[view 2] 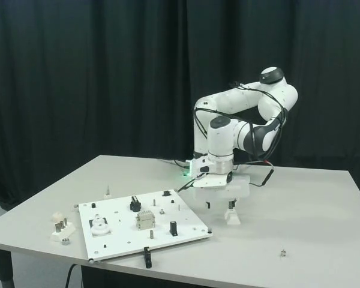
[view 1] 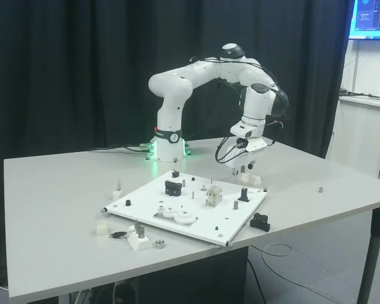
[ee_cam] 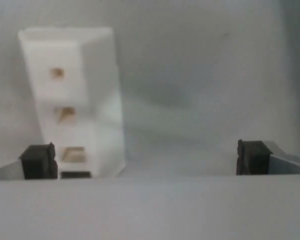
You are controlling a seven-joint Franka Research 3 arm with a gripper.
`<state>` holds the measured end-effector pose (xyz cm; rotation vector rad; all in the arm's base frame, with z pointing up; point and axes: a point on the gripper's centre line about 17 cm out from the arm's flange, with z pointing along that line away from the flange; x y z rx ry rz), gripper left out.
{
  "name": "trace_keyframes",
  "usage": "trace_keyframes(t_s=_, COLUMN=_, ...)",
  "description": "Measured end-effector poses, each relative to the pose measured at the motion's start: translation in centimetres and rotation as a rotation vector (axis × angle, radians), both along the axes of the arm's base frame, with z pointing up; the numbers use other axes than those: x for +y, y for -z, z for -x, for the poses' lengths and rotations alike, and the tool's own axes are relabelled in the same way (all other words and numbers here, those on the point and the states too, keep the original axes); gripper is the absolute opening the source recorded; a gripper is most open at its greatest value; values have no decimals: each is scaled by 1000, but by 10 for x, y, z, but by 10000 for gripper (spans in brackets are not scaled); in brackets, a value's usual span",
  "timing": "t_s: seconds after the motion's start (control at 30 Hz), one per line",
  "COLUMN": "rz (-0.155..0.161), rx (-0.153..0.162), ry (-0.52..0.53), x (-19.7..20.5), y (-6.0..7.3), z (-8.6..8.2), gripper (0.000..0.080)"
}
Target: Pick square peg 4.
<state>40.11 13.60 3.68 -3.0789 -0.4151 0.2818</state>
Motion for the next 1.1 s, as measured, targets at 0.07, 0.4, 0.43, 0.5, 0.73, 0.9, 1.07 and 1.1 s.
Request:
trace_keyframes(t_s=0.07, rz=1, rx=-7, ry=-1, x=4, y=1, z=4, gripper=800)
trace_keyframes(t_s=0.4, rz=31, rx=-41, ry=13, x=19, y=3, z=20, gripper=800)
trace_keyframes(t_s=0.43, rz=34, rx=-42, ry=13, x=21, y=4, z=22, gripper=800)
trace_keyframes(t_s=0.5, rz=39, rx=-44, ry=14, x=23, y=4, z=25, gripper=800)
trace_keyframes(t_s=0.73, rz=57, rx=-53, ry=31, x=30, y=6, z=34, gripper=800)
trace_keyframes(t_s=0.9, rz=66, rx=-59, ry=37, x=31, y=7, z=36, gripper=800)
trace_keyframes(t_s=1.07, rz=69, rx=-56, ry=42, x=31, y=8, z=37, gripper=800)
trace_keyframes(t_s=1.1, rz=70, rx=-55, ry=43, x=31, y=9, z=38, gripper=800)
